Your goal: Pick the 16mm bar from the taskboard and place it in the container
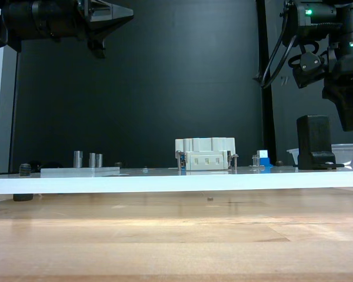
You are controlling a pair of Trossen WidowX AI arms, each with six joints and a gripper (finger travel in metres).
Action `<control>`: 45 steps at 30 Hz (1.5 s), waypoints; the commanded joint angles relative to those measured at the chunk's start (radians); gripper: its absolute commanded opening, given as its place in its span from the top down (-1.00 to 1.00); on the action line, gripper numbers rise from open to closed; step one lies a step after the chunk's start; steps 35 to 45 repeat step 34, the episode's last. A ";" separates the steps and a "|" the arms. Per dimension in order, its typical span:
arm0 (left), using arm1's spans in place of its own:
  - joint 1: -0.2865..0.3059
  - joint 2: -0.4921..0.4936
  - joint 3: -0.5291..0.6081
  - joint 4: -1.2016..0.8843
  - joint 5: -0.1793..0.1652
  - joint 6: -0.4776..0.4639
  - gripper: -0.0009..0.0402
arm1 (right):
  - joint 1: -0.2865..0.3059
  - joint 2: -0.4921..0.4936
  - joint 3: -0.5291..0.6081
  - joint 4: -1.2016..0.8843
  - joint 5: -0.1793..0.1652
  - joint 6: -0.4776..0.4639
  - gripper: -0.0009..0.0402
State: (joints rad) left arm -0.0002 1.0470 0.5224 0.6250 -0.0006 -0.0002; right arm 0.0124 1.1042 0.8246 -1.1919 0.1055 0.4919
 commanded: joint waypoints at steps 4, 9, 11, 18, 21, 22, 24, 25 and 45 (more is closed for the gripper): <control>0.000 0.000 0.000 0.000 0.000 0.000 0.96 | 0.000 0.001 0.000 0.000 0.000 0.000 0.03; 0.000 0.000 0.000 0.000 0.000 0.000 0.96 | 0.000 0.001 0.000 -0.001 -0.001 0.002 -0.14; 0.000 0.000 0.000 0.000 0.000 0.000 0.96 | 0.000 0.001 0.000 -0.001 -0.001 0.001 -0.19; 0.000 0.000 0.000 0.000 0.000 0.000 0.96 | 0.000 0.001 0.000 -0.001 -0.001 0.002 -0.26; 0.000 0.000 0.000 0.000 0.000 0.000 0.96 | 0.000 0.001 0.000 -0.001 -0.001 0.001 -0.26; 0.000 0.000 0.000 0.000 0.000 0.000 0.96 | 0.000 0.001 0.000 -0.001 -0.001 0.001 -0.26; 0.000 0.000 0.000 0.000 0.000 0.000 0.96 | 0.000 0.001 0.000 -0.001 -0.001 0.001 -0.26; 0.000 0.000 0.000 0.000 0.000 0.000 0.96 | 0.000 0.001 0.000 -0.001 -0.001 0.001 -0.26; 0.000 0.000 0.000 0.000 0.000 0.000 0.96 | 0.000 0.001 0.000 0.000 -0.002 0.001 -0.26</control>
